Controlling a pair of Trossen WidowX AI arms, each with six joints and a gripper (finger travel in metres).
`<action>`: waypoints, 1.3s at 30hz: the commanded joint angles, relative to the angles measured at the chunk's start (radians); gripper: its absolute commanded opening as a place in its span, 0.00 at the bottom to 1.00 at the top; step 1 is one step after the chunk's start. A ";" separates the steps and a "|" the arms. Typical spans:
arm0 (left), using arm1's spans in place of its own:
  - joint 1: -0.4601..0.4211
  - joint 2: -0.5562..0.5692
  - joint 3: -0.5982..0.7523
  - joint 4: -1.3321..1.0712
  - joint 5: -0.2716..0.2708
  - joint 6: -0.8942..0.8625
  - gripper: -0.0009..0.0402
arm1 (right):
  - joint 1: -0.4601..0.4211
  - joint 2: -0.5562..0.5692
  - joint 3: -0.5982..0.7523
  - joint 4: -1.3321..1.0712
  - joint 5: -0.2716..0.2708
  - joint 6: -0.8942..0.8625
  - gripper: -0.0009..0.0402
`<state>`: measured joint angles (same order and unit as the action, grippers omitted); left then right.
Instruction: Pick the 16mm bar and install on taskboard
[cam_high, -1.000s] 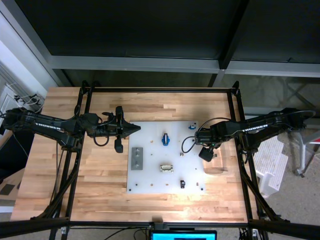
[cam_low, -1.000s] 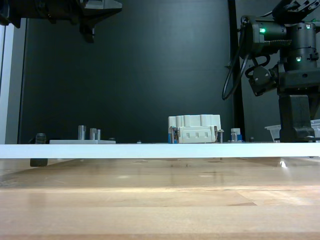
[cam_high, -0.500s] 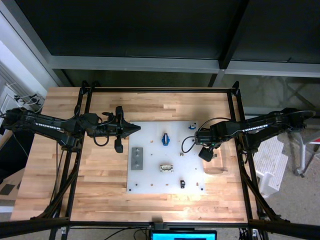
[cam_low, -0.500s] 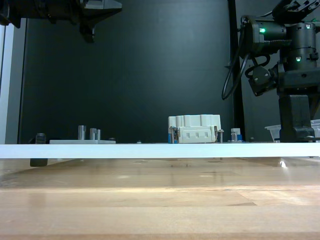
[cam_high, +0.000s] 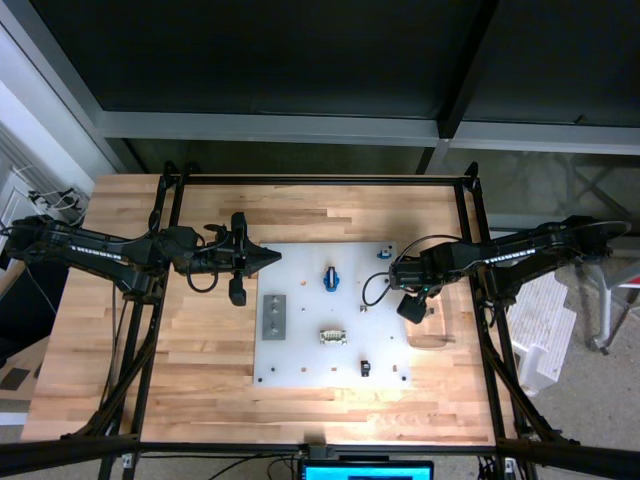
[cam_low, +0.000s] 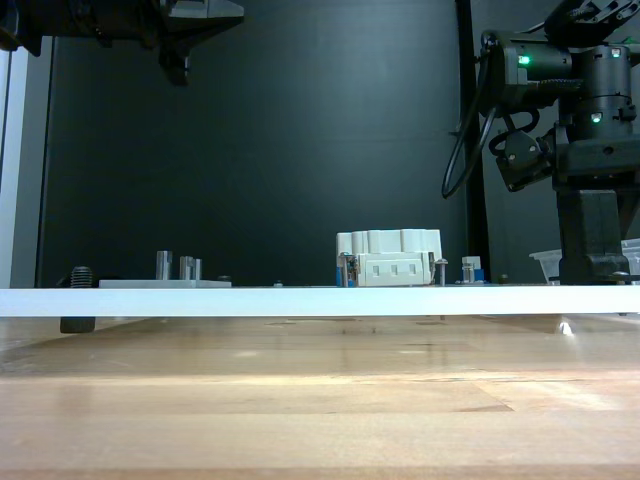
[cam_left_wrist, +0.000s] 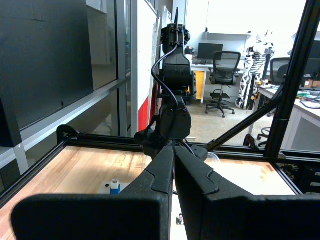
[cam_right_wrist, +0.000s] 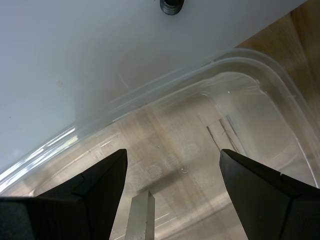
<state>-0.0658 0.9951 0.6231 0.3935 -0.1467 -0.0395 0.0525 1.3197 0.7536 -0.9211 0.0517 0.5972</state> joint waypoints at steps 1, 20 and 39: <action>0.000 0.000 0.000 0.000 0.000 0.000 0.02 | 0.000 0.000 0.000 0.000 -0.001 0.017 0.65; 0.000 0.000 0.000 0.000 0.000 0.000 0.02 | 0.000 0.000 0.000 0.000 0.001 -0.003 0.65; 0.000 0.000 0.000 0.000 0.000 0.000 0.02 | 0.121 -0.114 0.027 -0.076 0.000 -0.064 0.68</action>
<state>-0.0658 0.9951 0.6231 0.3935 -0.1467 -0.0391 0.1570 1.2087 0.7773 -0.9794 0.0502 0.5327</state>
